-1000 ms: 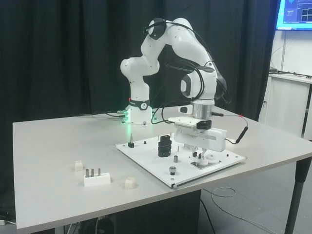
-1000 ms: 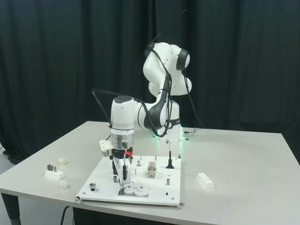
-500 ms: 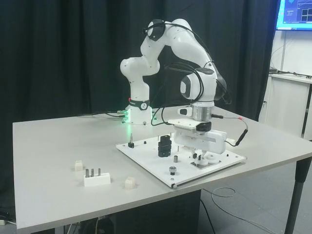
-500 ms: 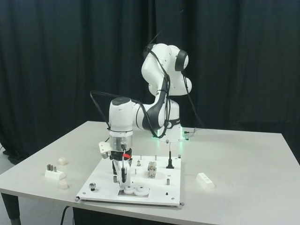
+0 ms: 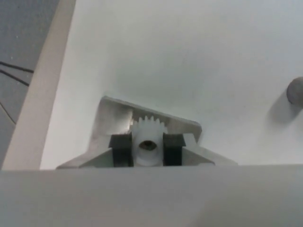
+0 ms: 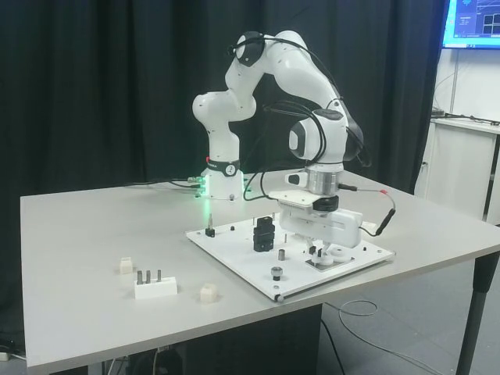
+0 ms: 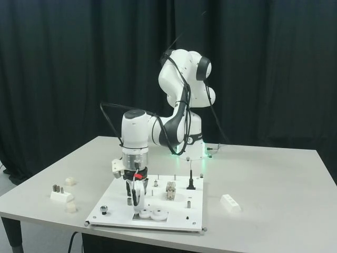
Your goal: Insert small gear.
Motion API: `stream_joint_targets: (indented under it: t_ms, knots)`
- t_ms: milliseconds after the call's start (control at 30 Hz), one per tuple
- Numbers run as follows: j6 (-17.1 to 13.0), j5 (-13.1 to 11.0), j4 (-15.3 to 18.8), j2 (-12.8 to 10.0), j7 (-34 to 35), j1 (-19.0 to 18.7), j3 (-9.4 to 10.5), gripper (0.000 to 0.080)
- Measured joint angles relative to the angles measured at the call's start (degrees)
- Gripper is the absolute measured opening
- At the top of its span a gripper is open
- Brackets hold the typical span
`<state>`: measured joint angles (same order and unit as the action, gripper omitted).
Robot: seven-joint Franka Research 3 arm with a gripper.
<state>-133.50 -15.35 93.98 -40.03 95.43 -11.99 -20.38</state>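
Gripper (image 7: 135, 206) risen since earlier frame; fingers (image 5: 121, 149) clamp small gear (image 5: 147, 142) above plate (image 5: 110, 124). Insertion still pending.

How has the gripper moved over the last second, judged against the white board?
Yes. The gripper has risen from the white assembly board, still holding the small white gear, and shifted slightly toward the board's left edge in the second room view.

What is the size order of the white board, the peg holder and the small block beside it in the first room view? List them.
1. White board
2. Peg holder
3. Small block, clearly the smallest
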Motion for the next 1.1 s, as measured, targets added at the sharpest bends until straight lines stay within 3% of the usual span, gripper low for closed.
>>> stream_joint_targets:
  t_ms: [600,833,1100]
  knots:
    - [0.1,0.2,-0.2,-0.2,17.7,0.0,0.0,0.0131]
    - [0.1,0.5,-0.3,-0.2,17.9,-0.1,0.0,0.0131]
    - [0.0,1.0,-0.3,-0.4,13.7,-0.2,0.01,0.0131]
